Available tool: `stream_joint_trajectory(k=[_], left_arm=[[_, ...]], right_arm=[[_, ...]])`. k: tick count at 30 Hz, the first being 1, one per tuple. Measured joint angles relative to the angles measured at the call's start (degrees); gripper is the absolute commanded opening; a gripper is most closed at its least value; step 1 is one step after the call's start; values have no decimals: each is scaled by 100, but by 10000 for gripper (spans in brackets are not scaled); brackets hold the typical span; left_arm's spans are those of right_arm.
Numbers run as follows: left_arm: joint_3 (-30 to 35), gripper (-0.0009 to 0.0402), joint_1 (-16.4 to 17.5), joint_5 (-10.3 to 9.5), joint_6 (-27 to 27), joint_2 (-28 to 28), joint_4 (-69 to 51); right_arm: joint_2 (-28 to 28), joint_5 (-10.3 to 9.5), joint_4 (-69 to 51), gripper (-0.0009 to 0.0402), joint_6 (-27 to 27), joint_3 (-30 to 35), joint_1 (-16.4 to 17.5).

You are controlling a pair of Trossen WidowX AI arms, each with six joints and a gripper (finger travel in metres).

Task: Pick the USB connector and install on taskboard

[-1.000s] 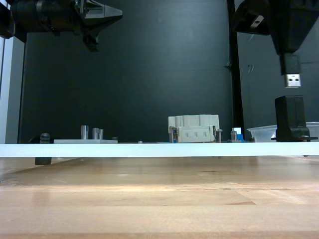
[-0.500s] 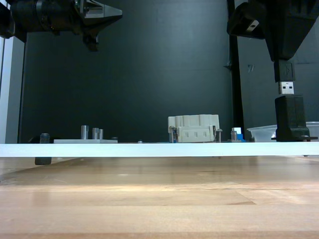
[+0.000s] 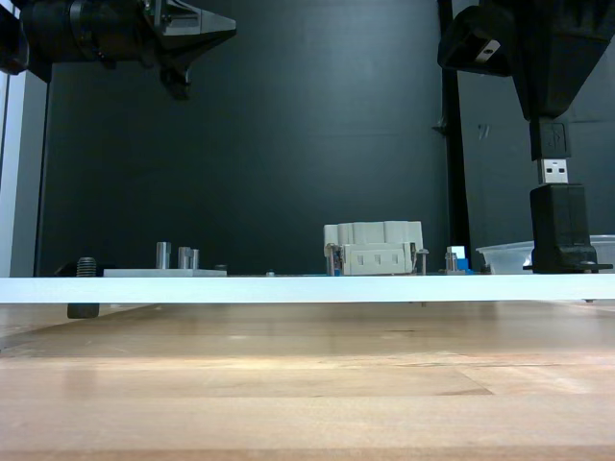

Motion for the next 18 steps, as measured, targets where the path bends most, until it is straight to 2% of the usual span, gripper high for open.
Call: stream_joint_trajectory(k=[18], left_arm=[[0,0,0,-2,0,0,0]], right_arm=[[-2,-20,68,0,0,-48,-2]])
